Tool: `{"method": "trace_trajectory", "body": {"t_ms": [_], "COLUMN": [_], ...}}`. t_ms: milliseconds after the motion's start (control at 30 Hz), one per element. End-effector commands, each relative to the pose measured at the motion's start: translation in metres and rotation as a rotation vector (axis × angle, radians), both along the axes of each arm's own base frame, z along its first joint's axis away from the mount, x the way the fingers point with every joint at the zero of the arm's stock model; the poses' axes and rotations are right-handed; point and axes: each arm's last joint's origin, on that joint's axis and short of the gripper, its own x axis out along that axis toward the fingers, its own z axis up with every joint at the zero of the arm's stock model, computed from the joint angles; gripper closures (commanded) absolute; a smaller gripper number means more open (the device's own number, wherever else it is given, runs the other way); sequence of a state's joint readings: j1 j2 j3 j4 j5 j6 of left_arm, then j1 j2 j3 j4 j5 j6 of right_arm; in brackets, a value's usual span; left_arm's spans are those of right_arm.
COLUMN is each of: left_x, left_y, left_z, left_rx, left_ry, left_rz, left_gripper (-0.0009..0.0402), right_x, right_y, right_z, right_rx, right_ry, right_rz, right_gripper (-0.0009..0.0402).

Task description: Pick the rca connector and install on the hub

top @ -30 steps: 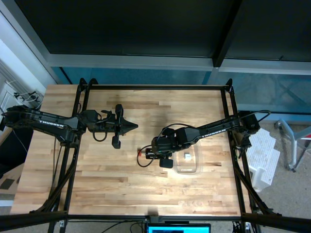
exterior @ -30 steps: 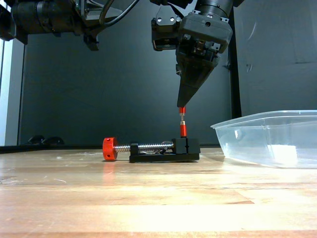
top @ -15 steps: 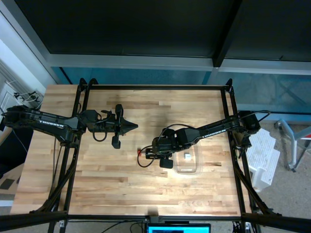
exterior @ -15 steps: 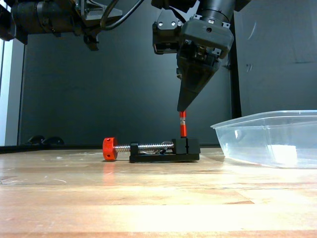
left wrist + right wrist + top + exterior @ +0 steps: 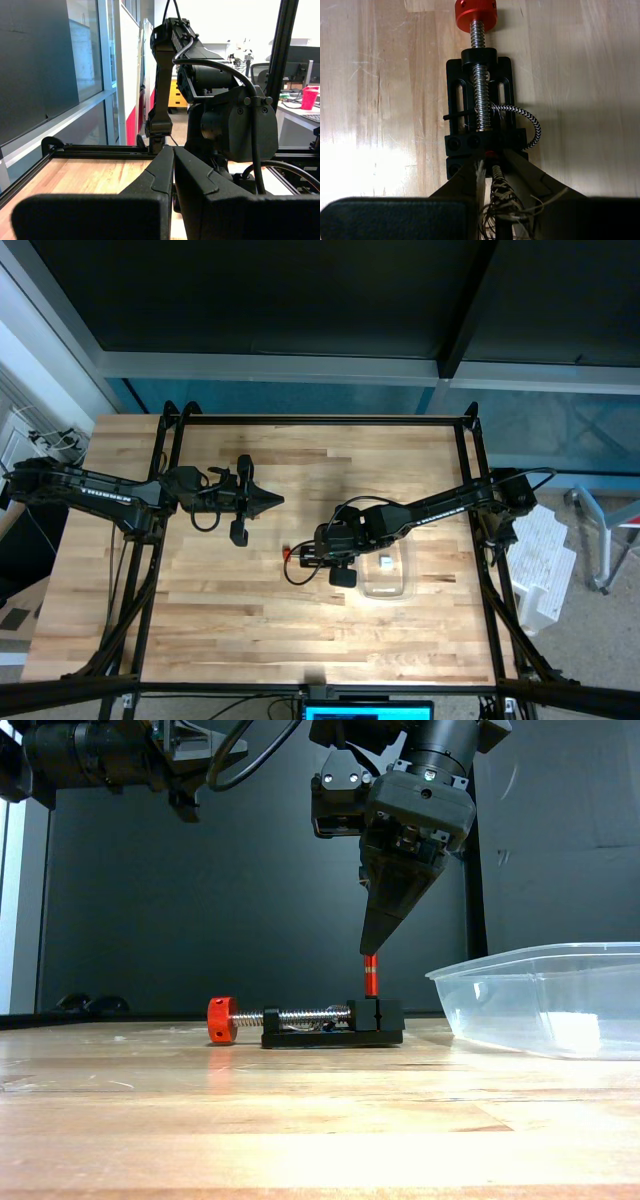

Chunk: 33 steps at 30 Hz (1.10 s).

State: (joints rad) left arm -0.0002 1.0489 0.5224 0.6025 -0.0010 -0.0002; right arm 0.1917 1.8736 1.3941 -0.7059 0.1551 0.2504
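Near worktop [image 5: 200, 610] centre, right end effector [image 5: 372, 948] pinched the slim red rca connector [image 5: 371, 978] by its top, upright on the black block hub [image 5: 380, 1018]; likely light, stiff, slippery. Left end effector [image 5: 280, 501] hung closed at ten o'clock.

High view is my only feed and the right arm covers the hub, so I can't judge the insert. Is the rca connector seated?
Observer: Low view: the rca connector stands upright, its foot at the hub, right gripper clamped on its top.
Operator: Lined up with the screw?
Observer: Right wrist view: roughly in line with the threaded rod.
Operator: Left gripper?
Observer: Left gripper shut, parked above the table, away from the hub.
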Motion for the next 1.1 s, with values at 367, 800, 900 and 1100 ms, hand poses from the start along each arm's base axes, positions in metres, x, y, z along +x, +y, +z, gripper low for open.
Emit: {"method": "trace_trajectory", "body": {"t_ms": [367, 800, 900, 1100], "left_x": [0.000, 0.000, 0.000, 0.000], "left_y": [0.000, 0.000, 0.000, 0.000], "left_z": [0.000, 0.000, 0.000, 0.000], "left_rx": [0.000, 0.000, 0.000, 0.000], "left_ry": [-0.001, 0.000, -0.001, 0.000], "left_rz": [0.000, 0.000, 0.000, 0.000], "left_gripper": [0.0393, 0.0393, 0.0393, 0.0393], "right_x": [0.002, -0.002, -0.007, -0.029], "right_y": [0.000, -0.001, -0.001, -0.002], "right_z": [0.003, 0.015, 0.023, 0.041], "right_rx": [0.001, 0.007, 0.010, 0.018], "right_ry": [-0.013, -0.031, -0.046, -0.094], "right_rz": [-0.001, -0.005, -0.003, 0.007], "right_gripper": [0.0374, 0.0221, 0.0194, 0.0175]}}
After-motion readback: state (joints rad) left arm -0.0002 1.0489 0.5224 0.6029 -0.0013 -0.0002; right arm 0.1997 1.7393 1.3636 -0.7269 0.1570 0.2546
